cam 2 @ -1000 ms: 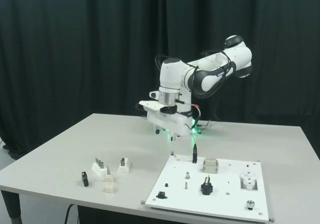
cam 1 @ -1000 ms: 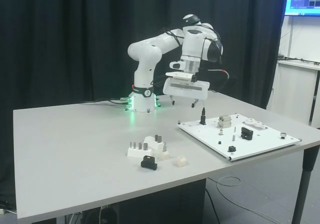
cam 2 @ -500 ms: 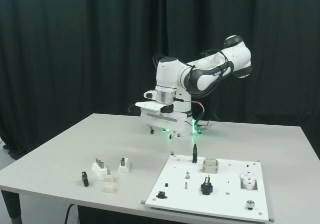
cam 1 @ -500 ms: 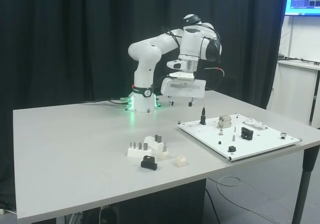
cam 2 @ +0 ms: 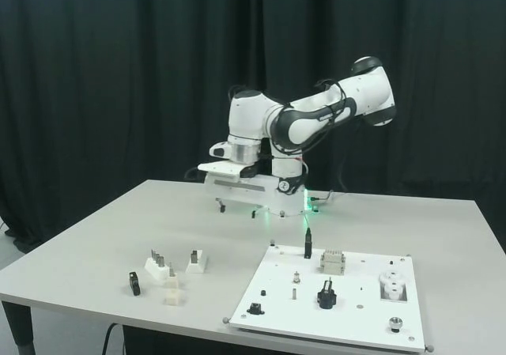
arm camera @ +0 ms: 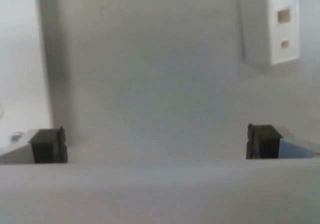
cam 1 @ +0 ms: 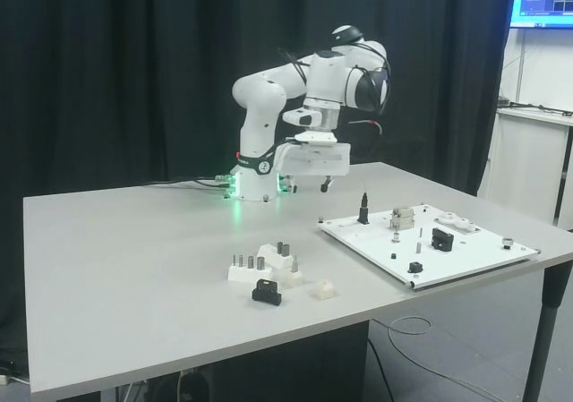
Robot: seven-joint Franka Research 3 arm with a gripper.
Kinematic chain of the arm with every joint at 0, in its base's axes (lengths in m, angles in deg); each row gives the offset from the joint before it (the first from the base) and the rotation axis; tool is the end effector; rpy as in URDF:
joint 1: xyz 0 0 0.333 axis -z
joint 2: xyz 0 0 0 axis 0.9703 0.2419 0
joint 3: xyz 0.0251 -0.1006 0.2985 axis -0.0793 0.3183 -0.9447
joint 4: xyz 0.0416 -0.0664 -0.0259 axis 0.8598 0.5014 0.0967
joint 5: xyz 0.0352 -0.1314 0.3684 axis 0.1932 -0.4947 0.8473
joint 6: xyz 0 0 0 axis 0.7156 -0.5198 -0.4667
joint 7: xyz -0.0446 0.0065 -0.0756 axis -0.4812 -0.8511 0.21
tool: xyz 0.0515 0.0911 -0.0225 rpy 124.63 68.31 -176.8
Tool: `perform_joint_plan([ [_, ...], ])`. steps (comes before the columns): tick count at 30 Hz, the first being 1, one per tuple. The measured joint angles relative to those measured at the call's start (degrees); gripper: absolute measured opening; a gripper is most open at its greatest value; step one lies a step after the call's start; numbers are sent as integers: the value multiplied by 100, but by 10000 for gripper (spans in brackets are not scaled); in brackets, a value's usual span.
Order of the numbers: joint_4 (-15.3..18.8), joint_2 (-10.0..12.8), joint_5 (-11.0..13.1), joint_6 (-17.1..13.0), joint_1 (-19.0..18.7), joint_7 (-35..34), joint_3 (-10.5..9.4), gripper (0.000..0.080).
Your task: Pick square peg 3.
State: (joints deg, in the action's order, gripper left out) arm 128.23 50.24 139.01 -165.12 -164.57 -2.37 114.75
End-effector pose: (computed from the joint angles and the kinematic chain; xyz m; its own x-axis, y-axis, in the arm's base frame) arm 0.4372 -0.0443 0.3040 0.7263 -0.6847 0.0597 -0.6872 -0.7220 0.0801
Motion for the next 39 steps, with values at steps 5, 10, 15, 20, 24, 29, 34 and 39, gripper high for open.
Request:
perform_joint_plan([
  [5,-95,0,277,-24,382,710,-106,800],
  [10,-249,11,604,-87,814,1252,-297,800],
  [15,-478,69,882,-99,1266,1831,-536,800],
  [20,-734,206,1090,-93,1695,2237,-781,800],
  [24,-953,313,1164,-90,1997,2426,-964,800],
  [29,-1226,364,1181,-90,2325,2459,-1158,800],
  [34,-1511,389,1184,-90,2646,2516,-1323,800],
  [39,-1760,457,1184,-88,2933,2598,-1459,800],
])
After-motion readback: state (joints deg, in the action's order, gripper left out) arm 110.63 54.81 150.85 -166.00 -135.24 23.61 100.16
